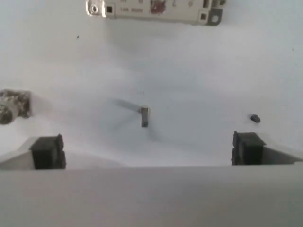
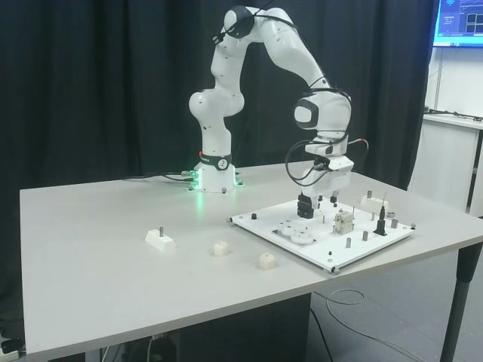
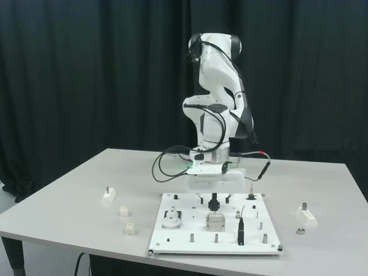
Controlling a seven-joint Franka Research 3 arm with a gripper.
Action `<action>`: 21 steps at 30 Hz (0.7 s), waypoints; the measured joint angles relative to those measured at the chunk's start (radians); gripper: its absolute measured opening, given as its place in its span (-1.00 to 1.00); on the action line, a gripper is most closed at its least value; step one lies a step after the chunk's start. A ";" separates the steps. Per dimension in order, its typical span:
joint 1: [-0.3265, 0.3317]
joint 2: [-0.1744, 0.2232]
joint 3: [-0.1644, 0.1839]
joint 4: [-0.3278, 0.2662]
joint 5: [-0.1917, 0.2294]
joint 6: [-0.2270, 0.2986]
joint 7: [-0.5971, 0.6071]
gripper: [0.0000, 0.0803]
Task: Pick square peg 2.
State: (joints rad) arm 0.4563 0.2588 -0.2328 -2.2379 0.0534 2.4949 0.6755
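Gripper [image 1: 147, 149] spread wide, holding nothing, poised above the white board [image 2: 272, 226] with the square peg [image 1: 144, 116] centred between its fingers.

In the wrist view the two black fingertip pads [image 1: 47, 152] sit at lower left and lower right of the frame, well apart; the small grey peg stands upright on the white board at frame centre, clear of both pads. A white connector block [image 1: 156, 10] lies along the top edge, and a small dark stud [image 1: 255, 118] sits at right of centre. In the first room view the gripper [image 2: 317, 205] hangs over the board's far side, right of centre; three small white blocks [image 2: 160, 240] lie apart on the grey table [image 2: 90, 264] at lower left. Second room view: arm [image 3: 215, 115] at centre, board below it.
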 joint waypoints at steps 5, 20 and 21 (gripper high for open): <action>-0.003 -0.030 0.000 0.000 0.000 -0.039 0.002 0.95; -0.004 -0.087 -0.014 0.002 -0.003 -0.093 0.010 0.99; -0.004 -0.090 -0.014 0.002 -0.003 -0.093 0.010 0.99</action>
State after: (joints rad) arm 0.4519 0.1691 -0.2465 -2.2360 0.0508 2.4015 0.6857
